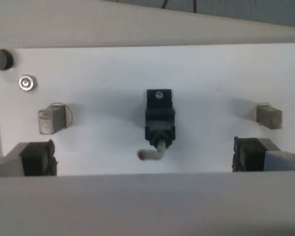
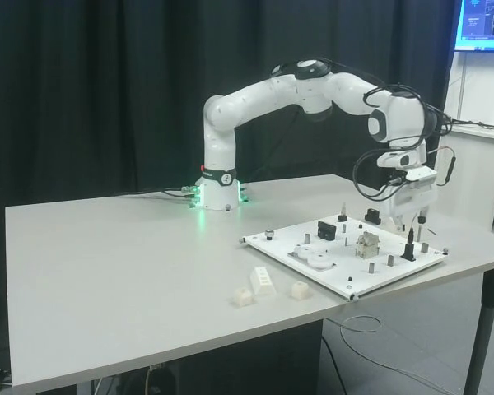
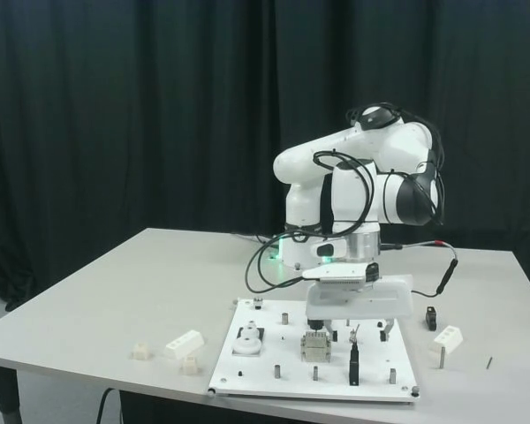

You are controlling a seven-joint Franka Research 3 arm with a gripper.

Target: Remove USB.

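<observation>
The USB plug (image 1: 160, 115) is black, with a short grey cable stub, and stands upright in the white board (image 1: 113, 73). In the wrist view it sits centred between my two fingers, and neither touches it. My gripper (image 1: 143, 156) is open wide. In the first room view the gripper (image 2: 413, 216) hangs just above the plug (image 2: 410, 247) at the board's right end. The second room view shows the gripper (image 3: 352, 329) over the plug (image 3: 353, 362) near the front edge of the board (image 3: 274, 380).
Two grey pegs (image 1: 53, 119) (image 1: 269, 116) flank the plug on the board. A metal block (image 3: 315, 346) and white gears (image 3: 247, 340) stand further along it. Loose white blocks (image 3: 184, 343) (image 3: 447, 337) lie on the grey table on both sides of the board.
</observation>
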